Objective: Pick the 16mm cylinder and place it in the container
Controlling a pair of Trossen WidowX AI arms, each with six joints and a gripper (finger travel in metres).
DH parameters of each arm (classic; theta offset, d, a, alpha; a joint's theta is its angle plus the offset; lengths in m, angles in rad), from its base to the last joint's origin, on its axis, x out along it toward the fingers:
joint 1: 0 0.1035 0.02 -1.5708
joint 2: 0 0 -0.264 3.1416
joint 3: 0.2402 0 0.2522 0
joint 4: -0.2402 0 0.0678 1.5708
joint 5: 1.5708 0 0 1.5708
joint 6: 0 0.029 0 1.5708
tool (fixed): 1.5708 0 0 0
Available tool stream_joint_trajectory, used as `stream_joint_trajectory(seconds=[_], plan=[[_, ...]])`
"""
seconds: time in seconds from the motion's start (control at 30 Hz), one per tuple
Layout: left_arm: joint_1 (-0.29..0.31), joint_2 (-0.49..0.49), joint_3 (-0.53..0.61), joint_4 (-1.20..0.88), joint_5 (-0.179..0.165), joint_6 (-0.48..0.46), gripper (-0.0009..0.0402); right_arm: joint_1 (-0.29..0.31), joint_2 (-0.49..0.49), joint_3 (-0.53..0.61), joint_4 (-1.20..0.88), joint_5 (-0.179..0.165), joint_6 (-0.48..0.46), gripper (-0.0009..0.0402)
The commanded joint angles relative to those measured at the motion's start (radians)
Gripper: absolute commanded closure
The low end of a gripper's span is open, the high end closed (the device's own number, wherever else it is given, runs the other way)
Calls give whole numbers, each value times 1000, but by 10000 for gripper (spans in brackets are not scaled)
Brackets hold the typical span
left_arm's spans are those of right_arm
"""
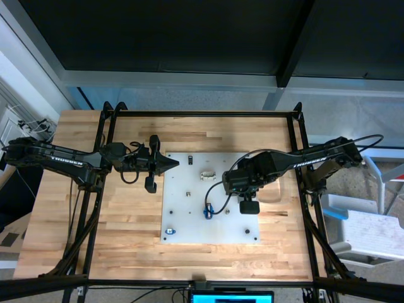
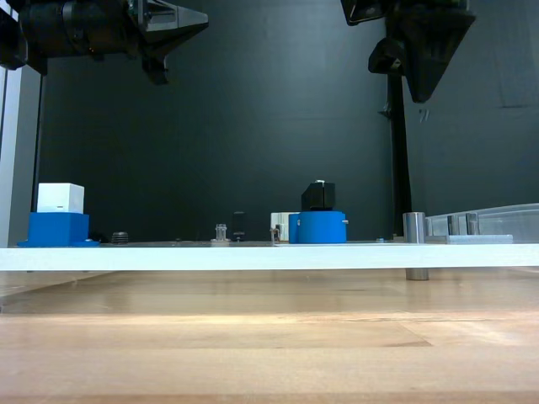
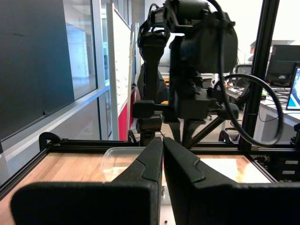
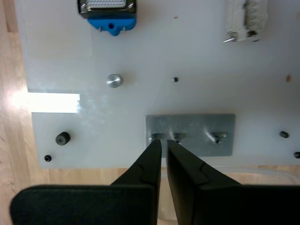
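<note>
Left claw (image 1: pixel 175 163), right claw (image 4: pixel 162 141): closed, empty, above board (image 1: pixel 189 218).

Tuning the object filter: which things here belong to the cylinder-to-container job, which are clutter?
Job: 16mm cylinder standing on the board; container beside the board; right gripper high over the grey metal block.
Lying about: left gripper, high at the board's left edge; blue connector; white connector; dark round peg.

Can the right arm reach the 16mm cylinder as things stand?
Probably yes: the right hand hangs above the grey block, the 16mm cylinder stands exposed nearby on the board; the left hand hangs over the board's left edge.
</note>
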Motion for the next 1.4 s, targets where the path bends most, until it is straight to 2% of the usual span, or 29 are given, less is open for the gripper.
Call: stream_joint_trajectory(seconds=[0.03,0.4,0.97,1.13,1.4], plan=[[0,0,0,0,0,0,393,15,19,-1,21,1,21,355],[0,0,0,0,0,0,393,58,65,-3,84,2,50,290],[0,0,0,0,0,0,393,75,173,-3,161,3,49,200],[0,0,0,0,0,0,393,80,201,-3,185,2,45,187],[0,0,0,0,0,0,393,85,219,-17,219,1,45,187]])
